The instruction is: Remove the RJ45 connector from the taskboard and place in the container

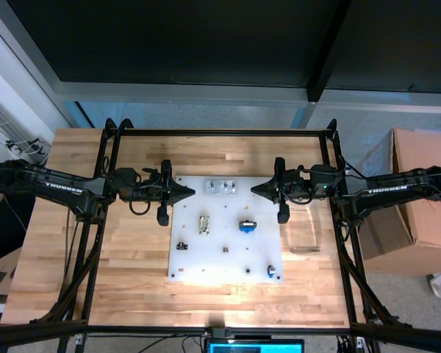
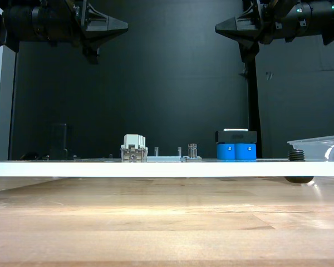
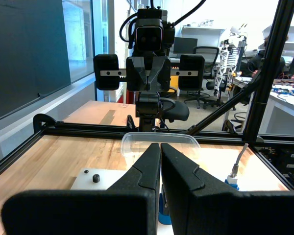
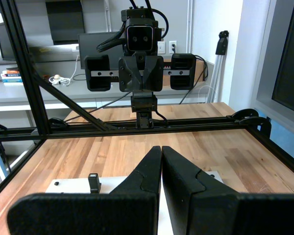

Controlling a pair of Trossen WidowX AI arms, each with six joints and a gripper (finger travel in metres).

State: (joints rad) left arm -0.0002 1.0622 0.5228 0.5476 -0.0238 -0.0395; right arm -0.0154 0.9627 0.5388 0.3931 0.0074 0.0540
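The white taskboard point(image 1: 206, 257) lies mid-table with all its parts seated. I cannot tell for certain which one is the RJ45 connector. A clear part point(image 1: 221, 187) sits at the far edge, and a black-topped blue block point(image 1: 247, 226) sits mid-board point(image 2: 235, 144). Neither gripper holds anything. My left gripper point(image 1: 191, 193) hovers shut high over the board's far left corner point(image 2: 125, 24). My right gripper point(image 1: 253, 189) hovers shut over the far right part point(image 2: 217, 26). The two face each other tip to tip, with a gap between. The clear container point(image 1: 309, 228) stands just right of the board.
A grey-white connector point(image 1: 203, 224) and a small blue-based plug point(image 1: 270, 272) also sit on the board. Black frame rails point(image 1: 220, 133) ring the table. A cardboard box point(image 1: 419, 198) stands off the right edge. A screen point(image 1: 253, 346) shows at the near edge.
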